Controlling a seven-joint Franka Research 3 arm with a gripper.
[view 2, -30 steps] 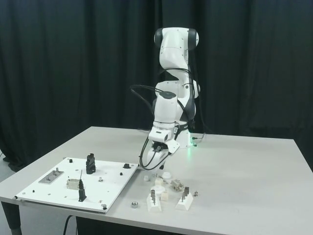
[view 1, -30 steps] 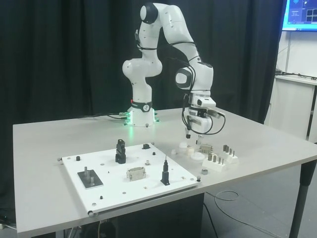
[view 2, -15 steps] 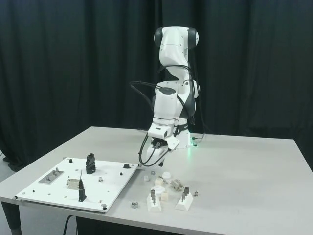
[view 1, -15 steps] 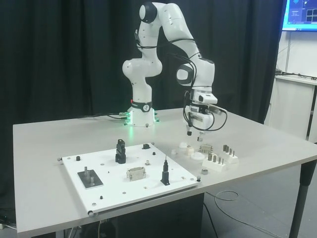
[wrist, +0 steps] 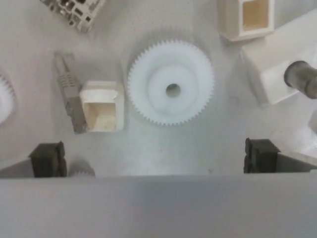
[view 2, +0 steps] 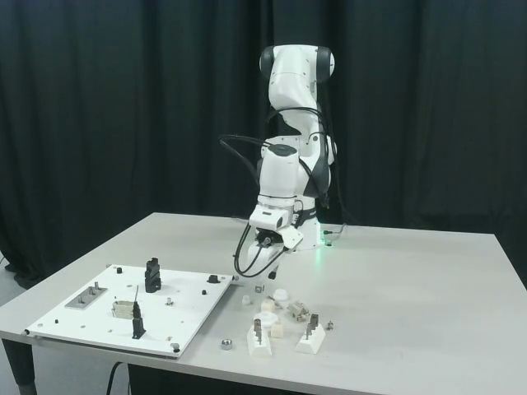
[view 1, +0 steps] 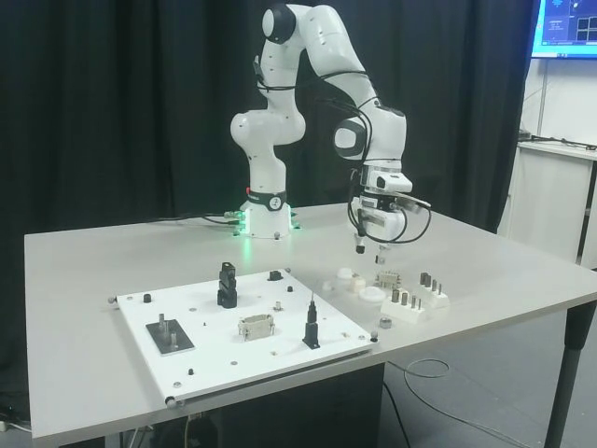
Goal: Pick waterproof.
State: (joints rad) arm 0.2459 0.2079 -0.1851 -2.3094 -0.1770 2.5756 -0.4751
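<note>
Gripper (wrist: 153, 157) hangs above the parts cluster near the grey table's (view 1: 84, 280) right front edge, fingers spread wide w/ nothing between, likely so the wrist cam can survey. White toothed plastic gear (wrist: 171, 82) sits under it. Slim grey ribbed plug (wrist: 67, 91), prob. the waterproof, lies touching a small white open square housing (wrist: 102, 106)

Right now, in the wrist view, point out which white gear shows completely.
The large white gear with the center hole, beside the square white block; the other gear is cut off at the picture's edge.
</note>
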